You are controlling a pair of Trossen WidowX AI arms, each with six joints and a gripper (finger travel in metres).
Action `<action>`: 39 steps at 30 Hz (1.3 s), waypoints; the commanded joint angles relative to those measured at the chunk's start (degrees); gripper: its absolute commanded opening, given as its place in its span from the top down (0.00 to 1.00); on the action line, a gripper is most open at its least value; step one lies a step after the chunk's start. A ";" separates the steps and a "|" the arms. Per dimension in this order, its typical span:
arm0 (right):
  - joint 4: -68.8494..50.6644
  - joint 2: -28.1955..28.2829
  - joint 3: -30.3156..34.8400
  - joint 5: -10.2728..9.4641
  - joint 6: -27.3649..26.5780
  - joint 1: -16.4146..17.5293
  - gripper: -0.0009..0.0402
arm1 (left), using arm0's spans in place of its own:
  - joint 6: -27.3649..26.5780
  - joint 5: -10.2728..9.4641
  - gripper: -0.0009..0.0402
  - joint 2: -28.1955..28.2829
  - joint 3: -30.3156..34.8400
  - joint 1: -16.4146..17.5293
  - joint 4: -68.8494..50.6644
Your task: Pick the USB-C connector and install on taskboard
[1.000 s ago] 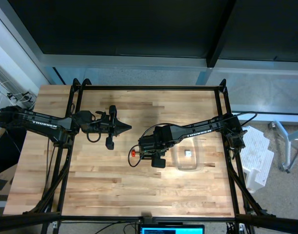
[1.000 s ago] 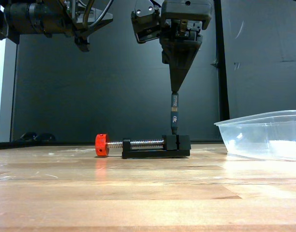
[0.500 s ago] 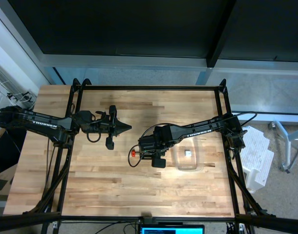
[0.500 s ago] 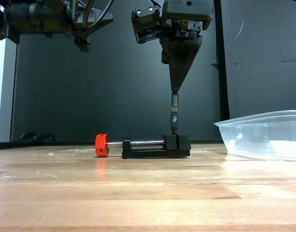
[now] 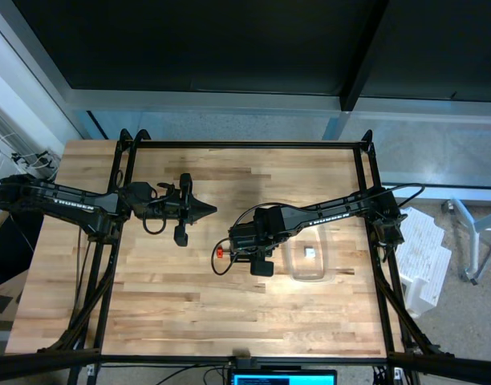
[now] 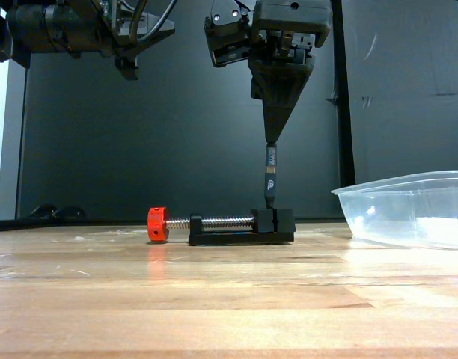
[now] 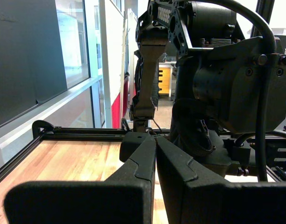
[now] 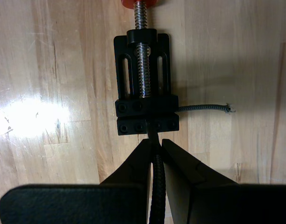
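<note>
So that its tip meets the clamp slot directly below, the right gripper pinches the thin dark stick-like USB-C connector upright over the small black orange-knobbed taskboard. The left gripper, fingers together and empty, hangs parked well apart.

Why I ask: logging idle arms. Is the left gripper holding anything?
No, the left gripper hangs aloft shut and empty; the right gripper pinches the USB-C connector over the taskboard.

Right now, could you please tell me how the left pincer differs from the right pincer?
The left pincer is shut on nothing; the right pincer is shut on the USB-C connector. The left pincer lies level, high over the left half of the table; the right pincer points straight down over the taskboard. Both are black.
</note>
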 commanded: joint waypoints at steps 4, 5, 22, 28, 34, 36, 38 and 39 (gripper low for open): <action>-0.11 -0.83 -0.04 -0.04 0.02 0.00 0.98 | 0.00 0.02 0.98 0.02 0.00 0.00 0.00; -0.11 -0.92 -0.04 -0.04 0.02 0.00 0.98 | 0.00 0.02 0.98 0.02 0.00 0.02 0.00; 0.20 -0.79 -0.07 0.11 -0.48 0.00 0.98 | 0.00 0.02 0.98 0.00 0.00 0.00 0.00; 0.39 -0.79 -0.07 0.15 -0.85 0.00 0.98 | 0.00 0.02 0.98 0.02 0.00 0.02 0.00; 0.39 -0.79 -0.46 0.13 -0.85 0.00 0.98 | 0.00 0.02 0.98 0.02 0.00 0.00 0.00; 0.44 -0.79 -0.63 0.15 -0.83 0.00 0.98 | 0.00 0.02 0.98 0.02 0.00 0.02 0.00; 0.48 -0.79 -0.83 0.13 -0.83 0.00 0.98 | 0.00 0.02 0.98 0.02 0.00 0.02 0.00; 0.46 -0.79 -0.90 -0.04 -0.81 0.00 0.98 | 0.00 0.02 0.98 0.02 0.00 0.00 0.00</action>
